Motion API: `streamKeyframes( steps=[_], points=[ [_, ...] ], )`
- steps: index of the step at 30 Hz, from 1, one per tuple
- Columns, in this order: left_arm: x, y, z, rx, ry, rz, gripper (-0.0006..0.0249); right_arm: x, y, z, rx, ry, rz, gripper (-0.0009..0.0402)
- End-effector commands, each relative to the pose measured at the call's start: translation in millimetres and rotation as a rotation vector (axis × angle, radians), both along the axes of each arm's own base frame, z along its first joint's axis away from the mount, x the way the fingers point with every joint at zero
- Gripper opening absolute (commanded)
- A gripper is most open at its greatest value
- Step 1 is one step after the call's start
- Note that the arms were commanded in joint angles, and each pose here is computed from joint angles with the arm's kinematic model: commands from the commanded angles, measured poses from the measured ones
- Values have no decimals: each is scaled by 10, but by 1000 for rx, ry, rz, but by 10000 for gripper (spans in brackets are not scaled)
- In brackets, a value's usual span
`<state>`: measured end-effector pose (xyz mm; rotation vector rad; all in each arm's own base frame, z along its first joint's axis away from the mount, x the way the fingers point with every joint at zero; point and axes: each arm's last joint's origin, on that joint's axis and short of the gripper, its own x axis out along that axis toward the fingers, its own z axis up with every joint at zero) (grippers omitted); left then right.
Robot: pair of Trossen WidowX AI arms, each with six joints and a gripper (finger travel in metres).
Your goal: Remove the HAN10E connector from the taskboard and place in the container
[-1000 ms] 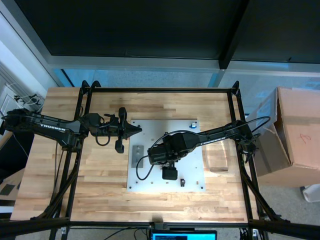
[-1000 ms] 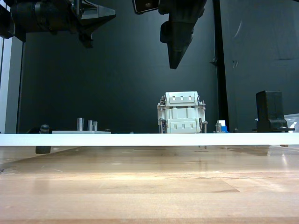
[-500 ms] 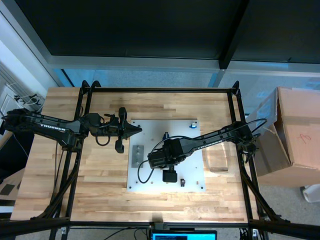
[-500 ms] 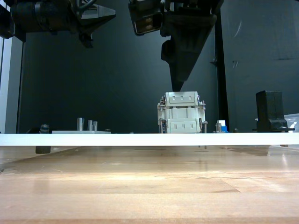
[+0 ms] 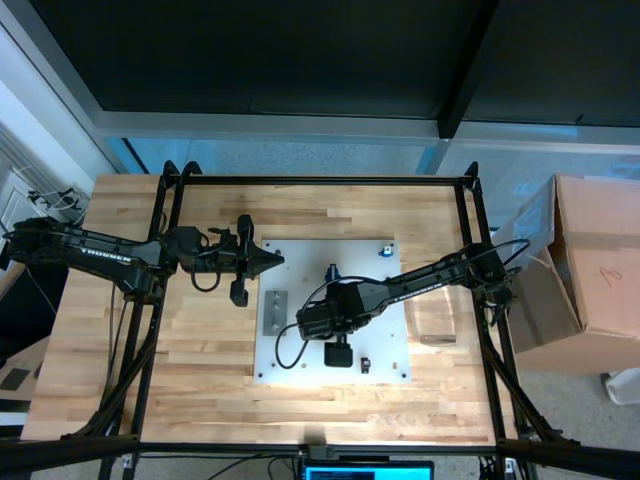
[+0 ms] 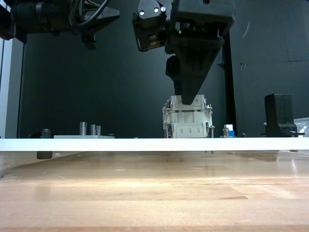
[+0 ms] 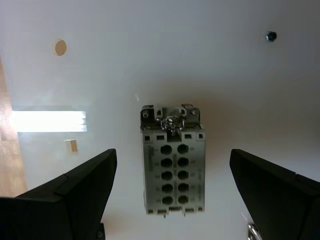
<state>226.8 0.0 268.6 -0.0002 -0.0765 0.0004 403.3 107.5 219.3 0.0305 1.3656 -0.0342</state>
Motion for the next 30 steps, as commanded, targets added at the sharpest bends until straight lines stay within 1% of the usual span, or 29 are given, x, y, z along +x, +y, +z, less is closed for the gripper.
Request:
streamKeyframes(
  steps=[1,6,15,19,24,30],
  points=[
    [1,1,-1,0,0,0,0,-2,3,-14,-1,-2,5,288],
    [1,1,-1,0,0,0,0,1,3,-14,-3,-5,19,236],
    [1,1,-1,0,0,0,0,-5,7,-15,-8,0,42,120],
    [1,0,-1,0,0,0,0,-8,11,-14,-8,1,48,75],
    [1,1,-1,0,0,0,0,-14,18,1,-8,-3,53,36],
    [1,0,-1,0,0,0,0,-33,17,96,-7,-14,58,16]
  ],
)
